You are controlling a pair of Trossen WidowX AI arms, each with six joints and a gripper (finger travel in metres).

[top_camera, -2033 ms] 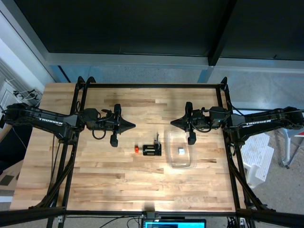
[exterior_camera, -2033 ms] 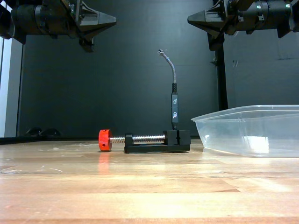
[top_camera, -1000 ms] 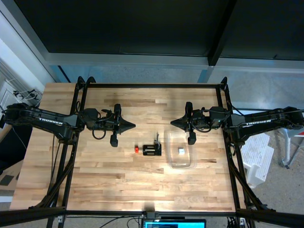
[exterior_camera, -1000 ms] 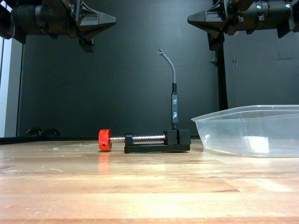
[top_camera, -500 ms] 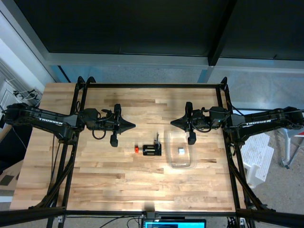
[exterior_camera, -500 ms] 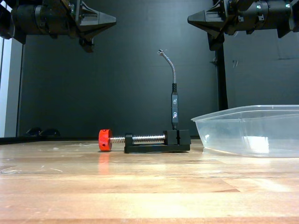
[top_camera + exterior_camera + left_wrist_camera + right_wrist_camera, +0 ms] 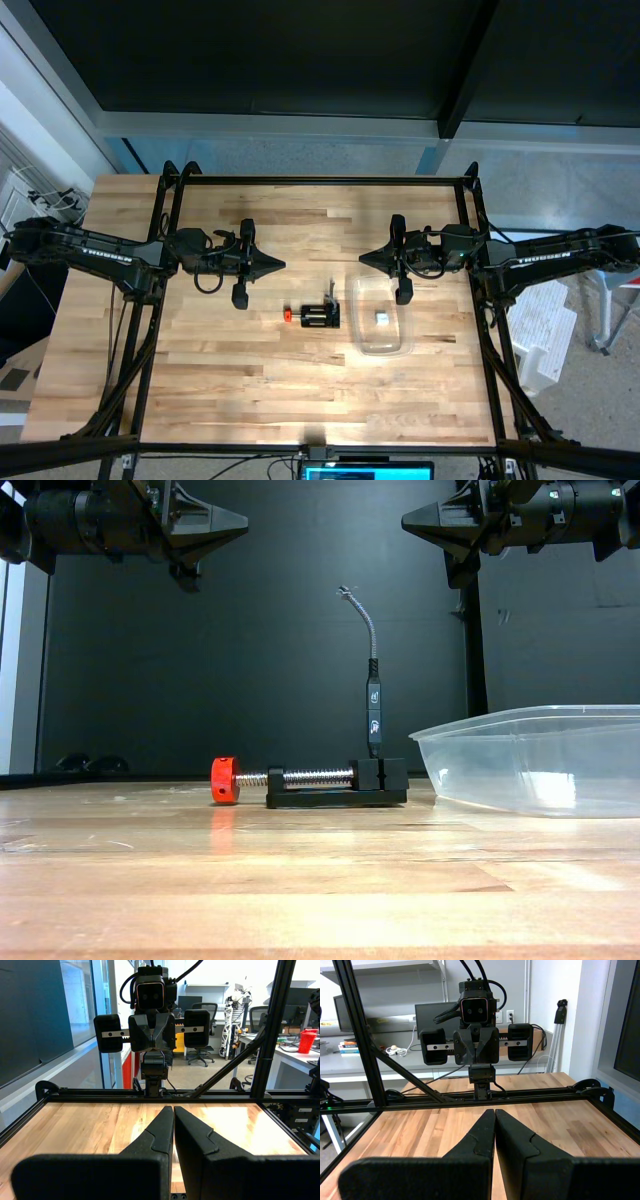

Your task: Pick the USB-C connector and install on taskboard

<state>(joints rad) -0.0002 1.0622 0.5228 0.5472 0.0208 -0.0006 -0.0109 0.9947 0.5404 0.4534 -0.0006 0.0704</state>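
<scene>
Both arms reach inward from the side edges of the light wooden counter point(image 7: 200, 380), stretched out level and held high above it, facing each other with a wide gap between them. The left pincer point(image 7: 281, 265) points toward the counter's middle, its two black tapered fingers point(image 7: 159, 1132) pressed together with nothing between them. The right pincer point(image 7: 363, 258) mirrors it, its fingers point(image 7: 481, 1135) likewise pressed together on nothing. Below and between the two tips, the small black rectangular taskboard block point(image 7: 337, 785) lies on the counter, its threaded metal screw ending in a red-orange knob point(image 7: 225, 780) toward the left arm's side. The dark grey USB-C connector point(image 7: 372, 708) stands upright on the block's end away from the knob, with a short braided silver cable stub curving up from its top. Just beside that end of the block sits a clear plastic tray point(image 7: 520, 765), with a small white square piece point(image 7: 381, 317) lying inside it, under the right arm.
</scene>
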